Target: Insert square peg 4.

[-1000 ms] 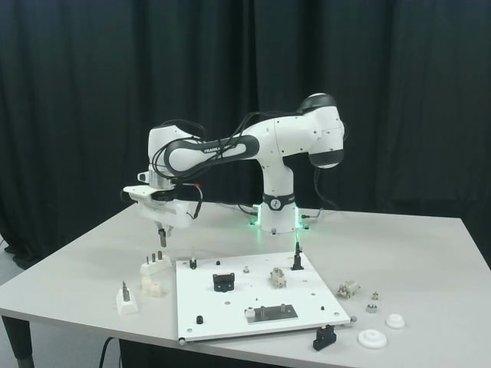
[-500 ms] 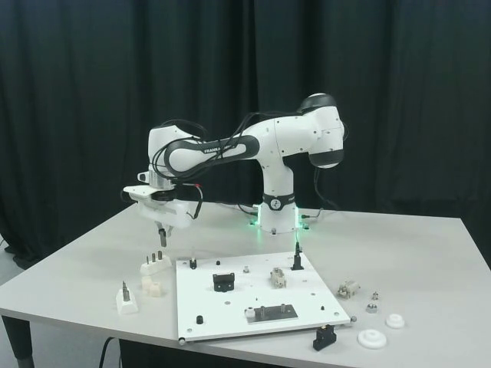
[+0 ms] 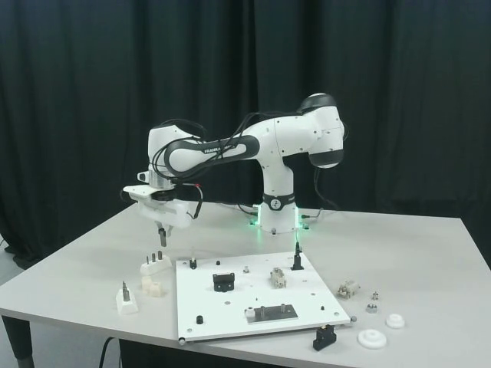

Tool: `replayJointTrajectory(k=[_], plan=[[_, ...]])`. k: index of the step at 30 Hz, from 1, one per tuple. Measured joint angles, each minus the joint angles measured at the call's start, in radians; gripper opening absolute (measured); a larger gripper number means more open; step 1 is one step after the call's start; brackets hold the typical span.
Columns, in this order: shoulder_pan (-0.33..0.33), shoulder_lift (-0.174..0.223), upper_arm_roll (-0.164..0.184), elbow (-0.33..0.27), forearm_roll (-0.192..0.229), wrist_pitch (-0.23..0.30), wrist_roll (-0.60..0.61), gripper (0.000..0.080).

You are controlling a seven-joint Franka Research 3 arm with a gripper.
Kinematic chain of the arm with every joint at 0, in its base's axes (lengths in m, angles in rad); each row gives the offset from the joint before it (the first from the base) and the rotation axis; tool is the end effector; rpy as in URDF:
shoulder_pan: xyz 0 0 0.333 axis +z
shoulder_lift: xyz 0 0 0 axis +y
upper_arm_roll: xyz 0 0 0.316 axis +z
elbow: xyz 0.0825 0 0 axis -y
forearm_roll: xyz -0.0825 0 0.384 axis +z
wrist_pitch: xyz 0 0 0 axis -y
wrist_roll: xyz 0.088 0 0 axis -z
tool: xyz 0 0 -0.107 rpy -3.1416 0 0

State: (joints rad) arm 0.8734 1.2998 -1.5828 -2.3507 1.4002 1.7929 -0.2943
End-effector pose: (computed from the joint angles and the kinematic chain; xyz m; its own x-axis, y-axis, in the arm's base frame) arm 0.3938 -0.2808 0.2625 0.3868 -0.9209 0.0485 -0.9214 -0.3881 -0.0187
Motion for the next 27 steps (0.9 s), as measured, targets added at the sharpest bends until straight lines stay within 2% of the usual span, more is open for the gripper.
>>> replayJointTrajectory(k=[7, 14, 27], plan=[[0.005, 0.0, -0.004, 0.0, -0.014, -0.003, -0.003, 0.0152], [0.023, -0.001, -0.014, -0.003, -0.049, -0.031, -0.008, 0.0152], [0.112, -0.003, -0.053, -0.041, -0.105, -0.101, -0.011, 0.0152]])
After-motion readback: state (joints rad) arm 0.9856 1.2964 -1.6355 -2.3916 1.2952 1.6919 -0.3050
